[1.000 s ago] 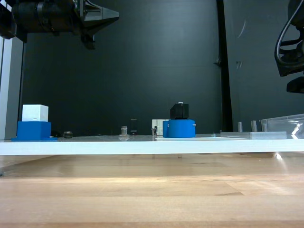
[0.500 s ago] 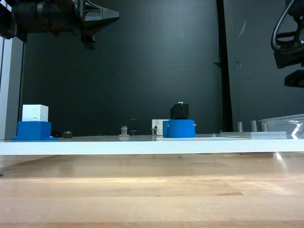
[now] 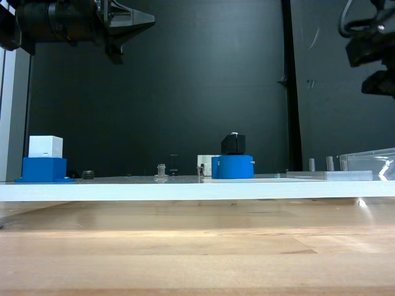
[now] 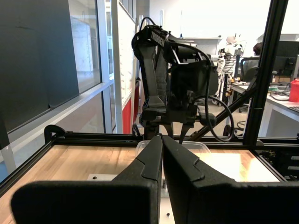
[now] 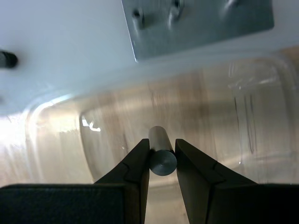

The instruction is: Pick the 16mm cylinder and install on the taskboard

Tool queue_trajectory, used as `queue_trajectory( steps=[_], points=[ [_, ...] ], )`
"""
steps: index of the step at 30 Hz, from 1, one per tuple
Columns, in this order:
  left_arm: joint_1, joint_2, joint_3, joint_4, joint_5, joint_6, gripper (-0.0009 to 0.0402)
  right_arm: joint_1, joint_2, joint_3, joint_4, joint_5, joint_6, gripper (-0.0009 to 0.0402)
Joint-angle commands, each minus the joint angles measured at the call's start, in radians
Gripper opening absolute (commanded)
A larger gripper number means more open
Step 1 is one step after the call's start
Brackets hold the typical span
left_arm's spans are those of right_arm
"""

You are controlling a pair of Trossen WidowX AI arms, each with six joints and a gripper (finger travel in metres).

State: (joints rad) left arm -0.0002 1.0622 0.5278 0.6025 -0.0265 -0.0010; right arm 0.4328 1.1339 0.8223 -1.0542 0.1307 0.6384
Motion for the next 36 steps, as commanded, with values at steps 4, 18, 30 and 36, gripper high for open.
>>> queue_trajectory(
  steps=[4, 18, 30, 36],
  points=[
    [0.000, 0.000, 0.000, 0.000, 0.000, 0.000, 0.0000, -0.021, 0.061, 0.061, -0.011, 0.005, 0.000, 0.0004],
    [0.000, 0.000, 0.000, 0.000, 0.000, 0.000, 0.0000, -0.041, 0.203, 0.175, -0.008, 0.008, -0.018, 0.0004],
    [0.000, 0.000, 0.000, 0.000, 0.000, 0.000, 0.0000, -0.046, 0.316, 0.264, 0.014, 0.008, -0.018, 0.0004],
    [0.000, 0.000, 0.000, 0.000, 0.000, 0.000, 0.0000, -0.055, 0.369, 0.308, 0.024, 0.008, -0.022, 0.0004]
  ],
)
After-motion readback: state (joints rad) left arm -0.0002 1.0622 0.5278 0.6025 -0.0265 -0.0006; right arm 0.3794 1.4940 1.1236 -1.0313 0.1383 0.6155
